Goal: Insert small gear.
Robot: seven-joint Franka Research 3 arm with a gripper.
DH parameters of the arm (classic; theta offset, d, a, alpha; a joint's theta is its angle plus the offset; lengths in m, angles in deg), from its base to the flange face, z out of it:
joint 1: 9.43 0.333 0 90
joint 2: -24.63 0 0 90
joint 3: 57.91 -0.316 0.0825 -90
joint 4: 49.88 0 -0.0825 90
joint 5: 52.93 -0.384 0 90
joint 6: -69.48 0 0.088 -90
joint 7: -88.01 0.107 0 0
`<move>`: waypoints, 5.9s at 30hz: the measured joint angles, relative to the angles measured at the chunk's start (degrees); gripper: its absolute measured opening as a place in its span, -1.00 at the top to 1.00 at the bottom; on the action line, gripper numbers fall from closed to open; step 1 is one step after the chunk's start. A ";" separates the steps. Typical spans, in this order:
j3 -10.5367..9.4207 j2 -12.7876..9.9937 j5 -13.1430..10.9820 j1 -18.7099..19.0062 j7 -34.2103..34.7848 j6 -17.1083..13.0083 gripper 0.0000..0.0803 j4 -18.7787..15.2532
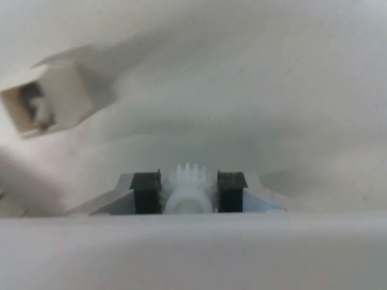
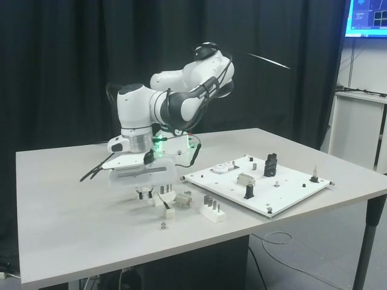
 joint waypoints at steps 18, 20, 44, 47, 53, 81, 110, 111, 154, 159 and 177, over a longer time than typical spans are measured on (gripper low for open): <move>6.15 -1.26 -0.63 9.93 1.01 4.48 0.51 -10.83; 7.20 -2.01 -1.35 11.58 1.01 4.69 0.51 -12.75; 12.34 -5.42 -9.22 30.18 3.72 1.47 0.51 -32.76; 12.62 -5.37 -9.83 32.66 4.45 1.31 0.51 -34.89; 13.06 -5.21 -11.24 38.18 6.84 0.81 0.51 -39.24; 13.29 -3.49 -12.61 61.48 24.32 -5.75 0.51 -49.38; 15.27 -1.37 -4.37 80.00 49.43 -5.32 0.51 -51.33; 15.34 -1.35 -4.18 80.60 50.22 -5.30 0.51 -51.44; 15.81 -1.34 -2.70 89.58 79.64 -4.01 0.51 -53.83; 15.78 -1.34 -2.95 89.74 80.93 -3.02 0.51 -54.12; 15.73 -1.34 -3.92 90.26 82.75 -2.68 0.51 -54.49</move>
